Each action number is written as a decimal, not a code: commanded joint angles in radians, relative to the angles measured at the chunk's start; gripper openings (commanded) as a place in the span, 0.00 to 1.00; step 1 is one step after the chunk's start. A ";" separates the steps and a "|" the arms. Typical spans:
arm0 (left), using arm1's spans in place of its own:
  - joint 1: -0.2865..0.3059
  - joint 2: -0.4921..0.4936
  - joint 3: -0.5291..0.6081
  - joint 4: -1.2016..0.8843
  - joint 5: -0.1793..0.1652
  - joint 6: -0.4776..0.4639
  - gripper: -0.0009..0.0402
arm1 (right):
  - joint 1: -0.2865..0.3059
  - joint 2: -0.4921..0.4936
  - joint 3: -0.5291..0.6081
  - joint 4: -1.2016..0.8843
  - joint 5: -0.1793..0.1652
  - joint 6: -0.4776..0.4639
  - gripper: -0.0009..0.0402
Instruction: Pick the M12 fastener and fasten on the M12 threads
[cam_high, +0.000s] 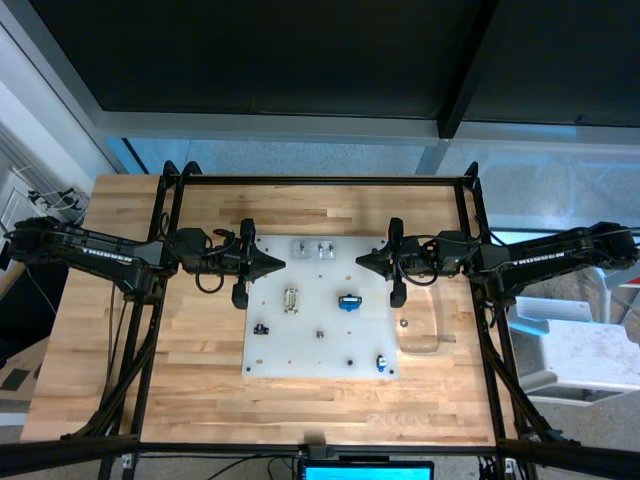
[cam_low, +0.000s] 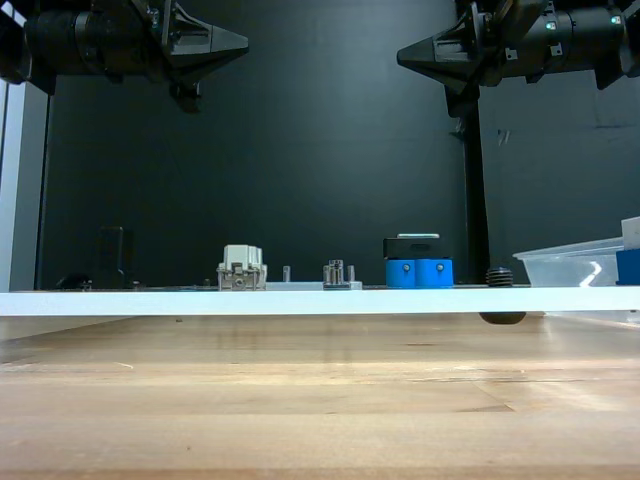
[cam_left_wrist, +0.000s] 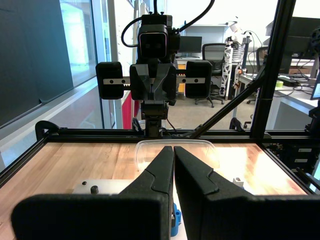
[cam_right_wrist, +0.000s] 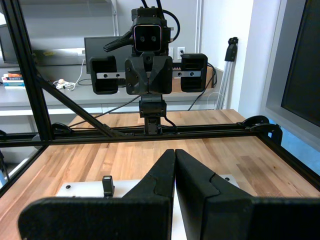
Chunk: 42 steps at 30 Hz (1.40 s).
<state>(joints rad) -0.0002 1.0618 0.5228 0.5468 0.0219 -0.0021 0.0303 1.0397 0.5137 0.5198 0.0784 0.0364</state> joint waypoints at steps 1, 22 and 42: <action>0.000 0.000 0.000 0.000 0.000 0.000 0.02 | 0.000 0.000 0.000 0.023 -0.044 0.004 0.02; 0.000 0.000 0.000 0.000 0.000 0.000 0.02 | 0.012 0.004 0.243 -0.663 -0.114 0.008 0.02; 0.000 0.000 0.000 0.000 0.000 0.000 0.02 | 0.077 0.132 0.591 -1.545 -0.093 0.018 0.02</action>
<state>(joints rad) -0.0002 1.0618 0.5224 0.5468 0.0219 -0.0017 0.1024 1.1511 1.0859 -0.9871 -0.0147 0.0612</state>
